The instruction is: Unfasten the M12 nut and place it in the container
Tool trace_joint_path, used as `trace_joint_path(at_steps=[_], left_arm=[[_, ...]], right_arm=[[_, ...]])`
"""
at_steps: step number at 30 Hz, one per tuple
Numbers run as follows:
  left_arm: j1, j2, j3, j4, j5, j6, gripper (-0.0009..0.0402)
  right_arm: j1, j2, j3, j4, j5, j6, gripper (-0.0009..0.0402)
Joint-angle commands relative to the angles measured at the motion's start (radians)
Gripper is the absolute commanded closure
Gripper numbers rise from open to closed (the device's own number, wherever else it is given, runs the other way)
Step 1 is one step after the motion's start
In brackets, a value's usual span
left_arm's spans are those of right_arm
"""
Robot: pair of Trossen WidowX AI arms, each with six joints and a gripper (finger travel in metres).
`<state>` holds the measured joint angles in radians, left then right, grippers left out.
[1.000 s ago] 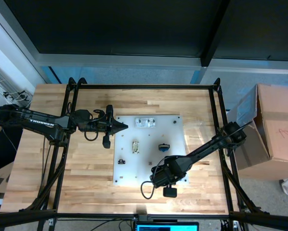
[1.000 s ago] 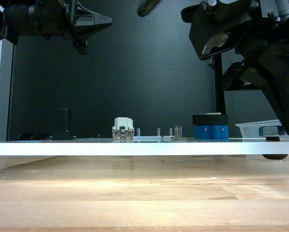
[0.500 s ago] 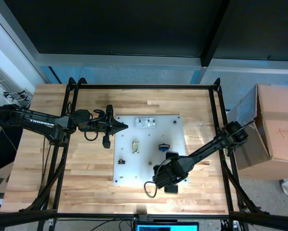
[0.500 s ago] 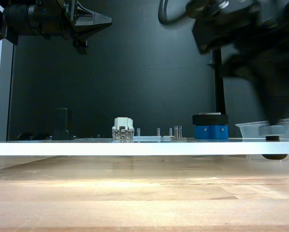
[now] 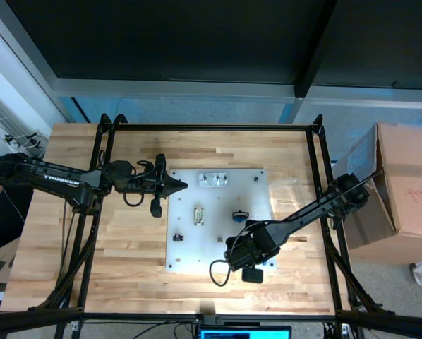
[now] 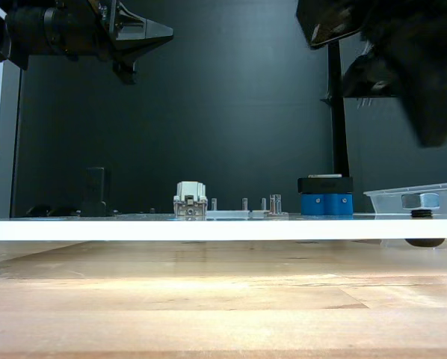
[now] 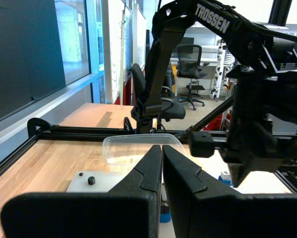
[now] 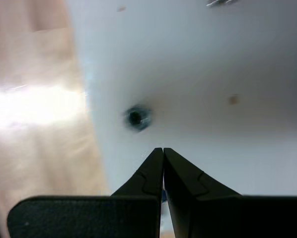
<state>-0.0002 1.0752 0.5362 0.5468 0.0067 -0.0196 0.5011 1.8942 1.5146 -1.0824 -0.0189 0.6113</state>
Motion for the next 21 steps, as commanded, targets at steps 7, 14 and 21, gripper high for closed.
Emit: trace_joint_path(at_steps=[7, 14, 21], left_arm=[[0.000, 0.000, 0.000, 0.004, 0.000, 0.000, 0.0393], [0.000, 0.000, 0.000, 0.002, 0.000, 0.000, 0.0393], [0.000, 0.000, 0.000, 0.001, 0.000, 0.000, 0.0393]], right_arm=[[0.003, 0.023, -0.027, 0.087, -0.082, -0.062, 0.0393], [0.003, 0.062, -0.049, 0.154, -0.080, -0.079, 0.0393], [0.001, 0.059, -0.063, 0.138, -0.018, -0.085, 0.0393]])
